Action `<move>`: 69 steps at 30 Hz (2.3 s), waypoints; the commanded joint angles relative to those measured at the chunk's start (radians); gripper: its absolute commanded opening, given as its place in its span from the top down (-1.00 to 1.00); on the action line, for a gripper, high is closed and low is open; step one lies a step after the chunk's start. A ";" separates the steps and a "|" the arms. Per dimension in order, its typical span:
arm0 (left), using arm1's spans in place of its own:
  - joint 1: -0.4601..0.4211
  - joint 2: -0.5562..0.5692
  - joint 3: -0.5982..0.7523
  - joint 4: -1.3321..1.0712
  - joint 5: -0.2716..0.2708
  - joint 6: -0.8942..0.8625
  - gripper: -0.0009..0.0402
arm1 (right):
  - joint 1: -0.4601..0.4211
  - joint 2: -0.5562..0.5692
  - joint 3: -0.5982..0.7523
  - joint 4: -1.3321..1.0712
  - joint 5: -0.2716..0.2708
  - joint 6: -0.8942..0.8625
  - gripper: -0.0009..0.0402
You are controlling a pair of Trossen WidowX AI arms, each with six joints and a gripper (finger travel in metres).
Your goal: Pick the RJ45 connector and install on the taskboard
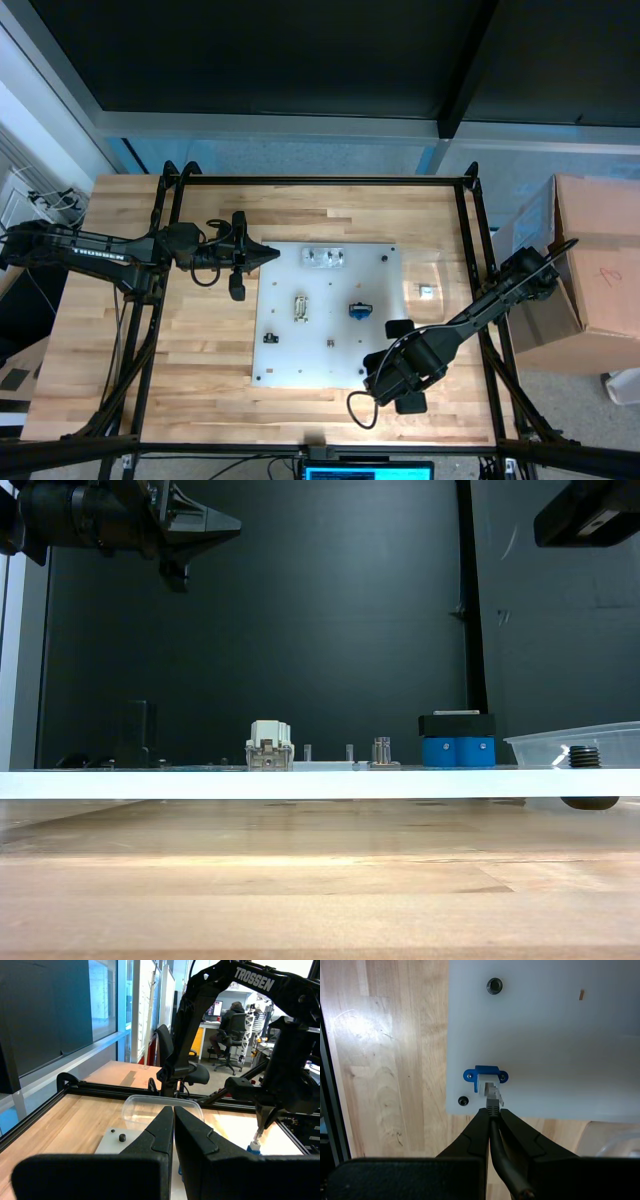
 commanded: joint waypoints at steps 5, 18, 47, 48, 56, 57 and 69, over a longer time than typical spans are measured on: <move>0.000 0.000 0.000 0.000 0.000 0.000 0.96 | 0.000 -0.001 -0.010 0.011 -0.002 0.002 0.96; 0.000 0.000 0.000 0.000 0.000 0.000 0.96 | 0.000 -0.001 -0.034 0.045 -0.019 0.001 0.96; 0.000 0.000 0.000 0.000 0.000 0.000 0.96 | -0.004 -0.005 -0.033 0.035 -0.014 0.000 0.96; 0.000 0.000 0.000 0.000 0.000 0.000 0.96 | -0.004 -0.005 -0.033 0.037 -0.013 0.000 0.96; 0.000 0.000 0.000 0.000 0.000 0.000 0.96 | -0.004 -0.003 -0.033 0.039 -0.010 0.001 0.96; 0.000 0.000 0.000 0.000 0.000 0.000 0.96 | -0.004 -0.002 -0.034 0.039 -0.010 0.000 0.96; 0.000 0.000 0.000 0.000 0.000 0.000 0.96 | -0.005 -0.001 -0.073 0.074 -0.008 0.002 0.96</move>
